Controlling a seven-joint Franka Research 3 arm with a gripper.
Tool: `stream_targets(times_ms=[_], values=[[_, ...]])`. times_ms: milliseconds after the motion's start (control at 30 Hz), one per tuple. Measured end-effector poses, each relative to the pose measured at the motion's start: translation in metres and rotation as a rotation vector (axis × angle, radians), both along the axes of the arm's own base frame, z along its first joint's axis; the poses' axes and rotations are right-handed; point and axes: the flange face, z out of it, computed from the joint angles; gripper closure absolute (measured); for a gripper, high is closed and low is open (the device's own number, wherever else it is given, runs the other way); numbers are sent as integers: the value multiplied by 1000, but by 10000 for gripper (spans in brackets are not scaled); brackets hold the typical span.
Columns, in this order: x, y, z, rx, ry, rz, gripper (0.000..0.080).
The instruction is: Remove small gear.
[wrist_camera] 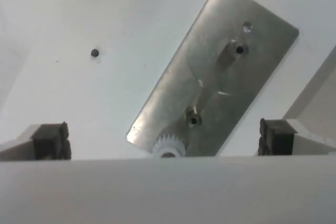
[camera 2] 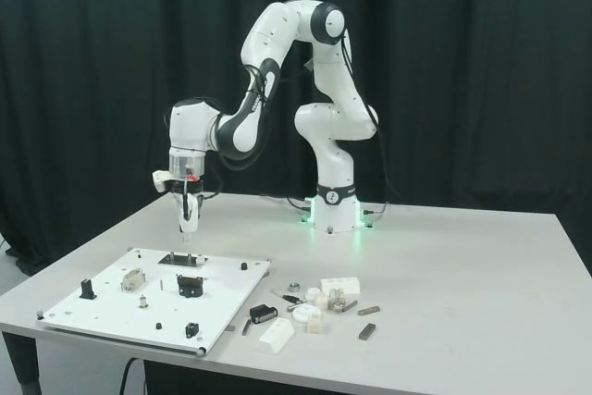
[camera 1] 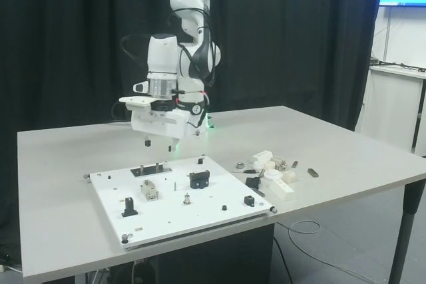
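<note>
The gripper [wrist_camera: 164, 139] hangs released above the white board [camera 1: 200, 212], fingers wide apart so they can pass around the small gear [wrist_camera: 169, 147], which sits, probably on a peg, on the grey metal plate [wrist_camera: 220, 77].

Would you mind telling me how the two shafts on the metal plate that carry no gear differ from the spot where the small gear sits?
On the metal plate, the two bare shafts stand with nothing on them, while the white small gear still occupies the end position. The shafts are grey metal; the gear is white and toothed. The shafts show in full; the gear is partly hidden. All sit in one line along the plate.
</note>
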Motion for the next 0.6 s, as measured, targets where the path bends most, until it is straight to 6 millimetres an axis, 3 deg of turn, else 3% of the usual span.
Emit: stream_targets(times_ms=[600], values=[[-9,6,-19,78,5,-99,3]])
